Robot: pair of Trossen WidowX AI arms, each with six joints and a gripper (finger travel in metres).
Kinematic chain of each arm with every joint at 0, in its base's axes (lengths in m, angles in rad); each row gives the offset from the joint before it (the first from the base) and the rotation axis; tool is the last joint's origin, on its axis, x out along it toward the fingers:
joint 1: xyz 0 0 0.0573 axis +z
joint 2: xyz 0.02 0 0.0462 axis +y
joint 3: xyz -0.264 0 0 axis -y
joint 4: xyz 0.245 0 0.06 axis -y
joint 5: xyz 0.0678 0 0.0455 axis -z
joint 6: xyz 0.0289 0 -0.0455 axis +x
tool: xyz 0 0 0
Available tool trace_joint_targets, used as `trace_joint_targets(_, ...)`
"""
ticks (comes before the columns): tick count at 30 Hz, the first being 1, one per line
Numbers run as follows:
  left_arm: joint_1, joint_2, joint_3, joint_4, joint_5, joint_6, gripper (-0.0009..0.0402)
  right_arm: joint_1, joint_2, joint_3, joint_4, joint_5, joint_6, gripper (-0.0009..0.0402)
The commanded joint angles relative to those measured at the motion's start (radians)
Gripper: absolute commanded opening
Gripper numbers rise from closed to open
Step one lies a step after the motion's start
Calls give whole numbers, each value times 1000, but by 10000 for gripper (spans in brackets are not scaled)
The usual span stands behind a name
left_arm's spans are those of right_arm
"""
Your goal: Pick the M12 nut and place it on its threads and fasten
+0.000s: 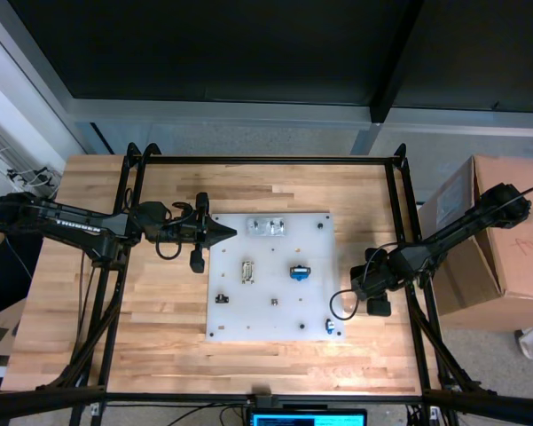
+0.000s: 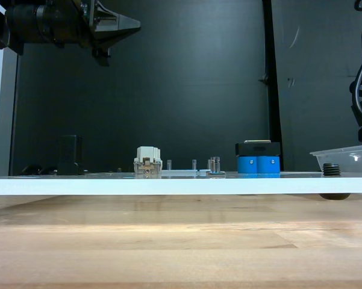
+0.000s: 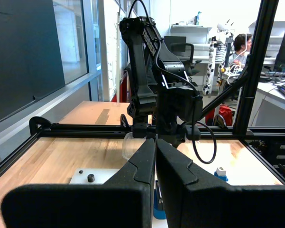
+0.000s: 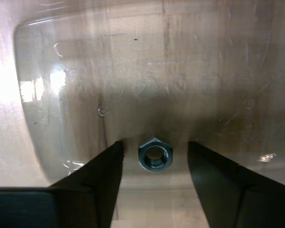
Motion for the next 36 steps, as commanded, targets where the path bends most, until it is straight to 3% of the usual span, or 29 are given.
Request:
trace_joint_targets(1,0,0,0,0,0,0,0,0,2,-2,3,-14,0,125)
trace_joint_targets(12,0,0,0,0,0,0,0,0,-1,2,2,-14,-14,-2)
trace_joint_targets(22,0,0,0,0,0,0,0,0,-26,138,-162,-14,-146,8)
trace_joint_targets(27,0,0,0,0,0,0,0,0,-26,251,-274,-15,-360,6)
trace_joint_targets(36,0,0,0,0,0,0,0,2,66,418,-342,-13,-1032,7)
